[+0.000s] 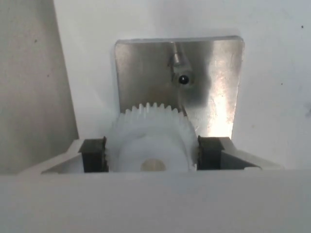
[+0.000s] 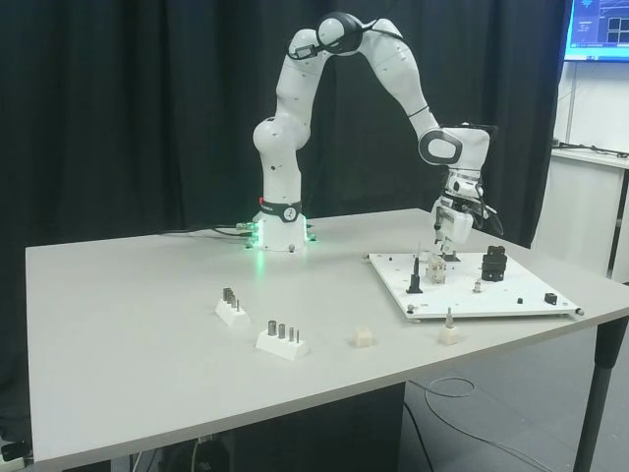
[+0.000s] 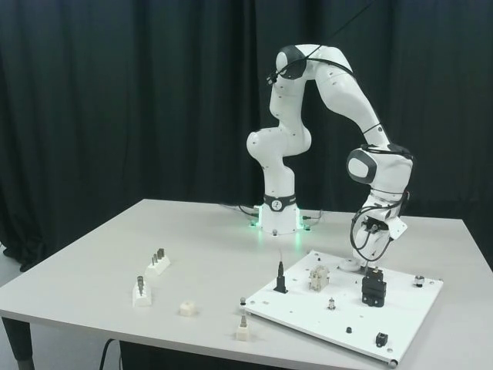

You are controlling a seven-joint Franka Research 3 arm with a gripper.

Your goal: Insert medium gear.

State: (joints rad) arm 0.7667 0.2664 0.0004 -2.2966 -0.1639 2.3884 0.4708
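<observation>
The table carries the white board under the arm, and the gripper hangs low over the board's far side, just above it. Out on the bare table, well away from the gripper, sit small white blocks with pins.

In the wrist view a metal plate lies directly below the fingers, and from it rises a thin peg, upright with its long axis pointing straight up toward the gripper. The peg stands ahead of the gear, beyond its toothed edge rather than under its centre, so the bore is not yet over the peg; my judgement is that the coming move calls for a short sideways shift toward the peg before any descent.

The gear is white, with fine even teeth round its rim, a raised hub and a pale bore at the middle. It sits flat between the two black pads, which close on its opposite sides: the fingers are partly closed, gripping the gear by its rim, axis vertical and parallel to the peg.
</observation>
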